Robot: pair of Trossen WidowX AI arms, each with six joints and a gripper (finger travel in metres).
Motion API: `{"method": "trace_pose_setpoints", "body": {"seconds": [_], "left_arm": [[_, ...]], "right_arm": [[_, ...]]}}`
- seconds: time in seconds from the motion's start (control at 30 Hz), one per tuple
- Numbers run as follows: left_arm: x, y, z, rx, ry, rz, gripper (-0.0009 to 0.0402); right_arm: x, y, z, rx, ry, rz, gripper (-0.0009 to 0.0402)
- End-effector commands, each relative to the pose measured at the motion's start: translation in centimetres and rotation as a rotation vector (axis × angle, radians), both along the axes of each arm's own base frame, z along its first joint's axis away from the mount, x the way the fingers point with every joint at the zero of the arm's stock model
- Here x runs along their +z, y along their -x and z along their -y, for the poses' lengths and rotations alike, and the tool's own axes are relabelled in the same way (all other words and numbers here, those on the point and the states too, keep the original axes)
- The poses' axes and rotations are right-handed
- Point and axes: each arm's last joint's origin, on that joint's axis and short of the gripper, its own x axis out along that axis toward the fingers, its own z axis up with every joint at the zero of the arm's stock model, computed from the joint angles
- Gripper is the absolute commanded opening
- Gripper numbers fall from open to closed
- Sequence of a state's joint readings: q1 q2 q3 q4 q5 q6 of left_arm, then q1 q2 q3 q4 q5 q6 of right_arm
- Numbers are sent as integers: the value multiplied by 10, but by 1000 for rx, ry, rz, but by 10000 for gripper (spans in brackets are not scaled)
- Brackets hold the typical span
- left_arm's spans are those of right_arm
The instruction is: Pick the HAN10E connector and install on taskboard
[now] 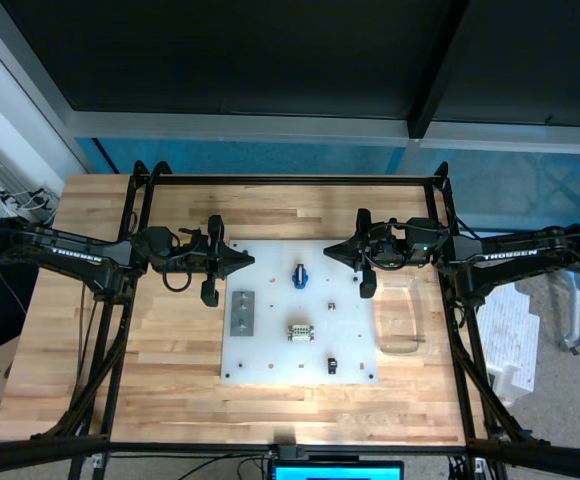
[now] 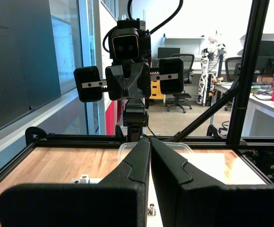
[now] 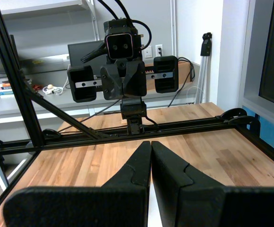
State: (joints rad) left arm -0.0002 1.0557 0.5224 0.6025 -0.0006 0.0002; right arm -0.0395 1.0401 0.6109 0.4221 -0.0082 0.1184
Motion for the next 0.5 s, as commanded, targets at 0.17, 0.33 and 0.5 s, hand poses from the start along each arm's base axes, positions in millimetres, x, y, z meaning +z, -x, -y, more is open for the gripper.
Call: {"method": "trace_pose_setpoints", "body": {"seconds": [0.17,0.33,0.5], "left_arm": [[0,0,0,0,0,0,1],[0,0,0,0,0,0,1],[0,0,0,0,0,0,1]], "right_arm": [[-2,0,0,0,-1,-18,0],[-2,0,0,0,-1,-19,0],[-2,0,0,0,-1,-19,0]]}}
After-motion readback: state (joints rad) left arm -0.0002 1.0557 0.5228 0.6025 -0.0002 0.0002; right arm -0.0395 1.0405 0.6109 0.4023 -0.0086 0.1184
